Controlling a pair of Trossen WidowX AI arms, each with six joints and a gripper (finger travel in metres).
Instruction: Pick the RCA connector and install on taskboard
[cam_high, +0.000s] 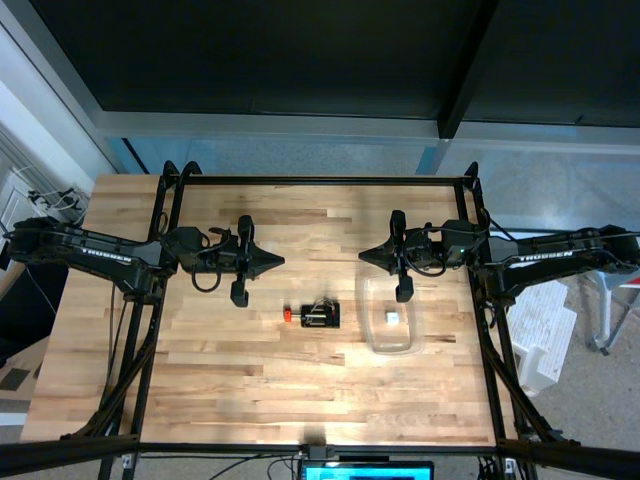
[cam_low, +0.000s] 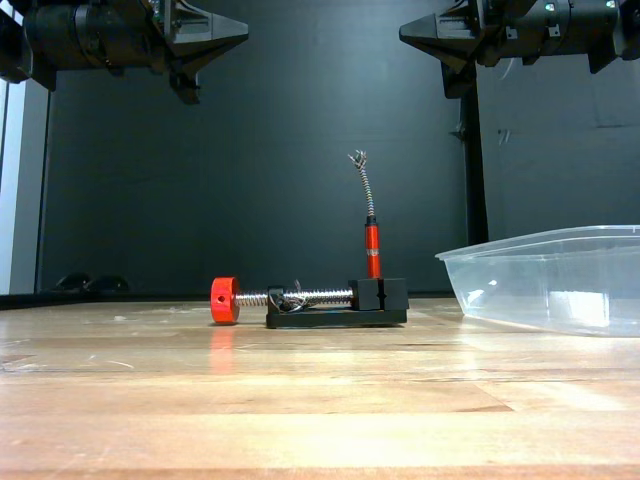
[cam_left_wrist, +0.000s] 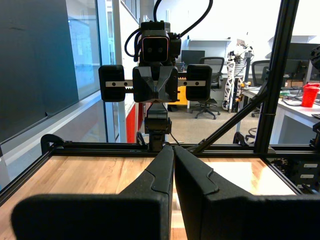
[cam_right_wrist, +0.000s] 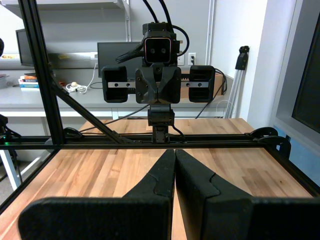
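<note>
Connector (cam_low: 372, 250) stands upright on the vise (cam_low: 335, 303), unheld; installation appears complete. Left gripper (cam_high: 283, 262), at 11 o'clock of the vise, and right gripper (cam_high: 361, 255), at 1 o'clock, both clenched empty, raised.

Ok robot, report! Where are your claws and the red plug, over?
Left gripper shut, parked high, left side. Right gripper shut, parked high near the tray. Connector standing on the vise, nothing holding it. Nothing in the way.
</note>
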